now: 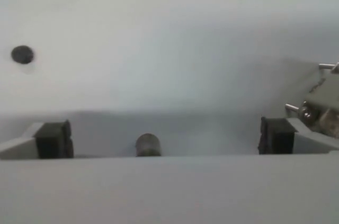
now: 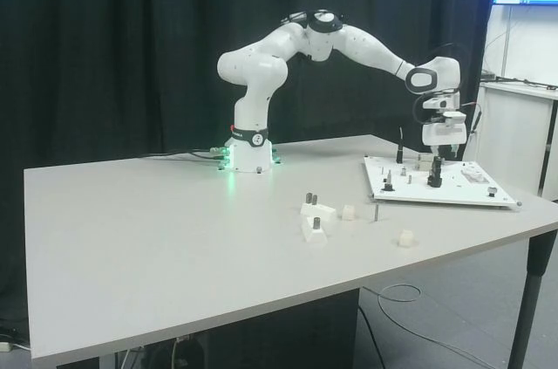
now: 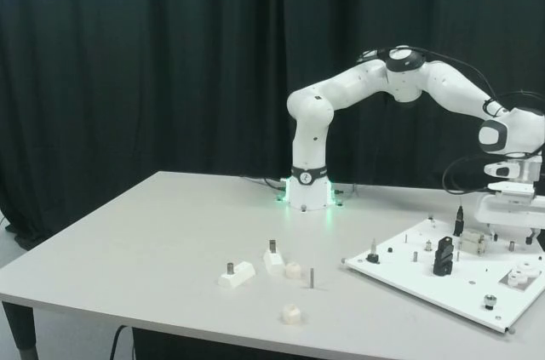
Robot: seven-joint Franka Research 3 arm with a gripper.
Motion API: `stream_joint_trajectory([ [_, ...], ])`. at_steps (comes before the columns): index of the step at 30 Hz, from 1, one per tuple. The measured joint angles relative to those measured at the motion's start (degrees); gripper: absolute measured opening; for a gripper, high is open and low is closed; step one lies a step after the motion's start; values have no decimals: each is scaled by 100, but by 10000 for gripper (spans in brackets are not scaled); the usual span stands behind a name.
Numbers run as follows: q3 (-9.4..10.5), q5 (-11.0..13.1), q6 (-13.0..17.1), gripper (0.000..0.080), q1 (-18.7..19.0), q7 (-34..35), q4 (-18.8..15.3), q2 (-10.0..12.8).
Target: Insert round peg 3.
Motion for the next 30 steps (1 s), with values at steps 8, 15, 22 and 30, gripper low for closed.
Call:
stream_joint_trajectory([
  [8,2,-27,-13,790,-18,1,-139,-122],
  [15,0,-55,-39,798,-55,84,-180,-216],
  [22,0,-56,-56,800,-114,130,-182,-295],
  [30,-1,-98,-85,800,-151,130,-183,-363],
])
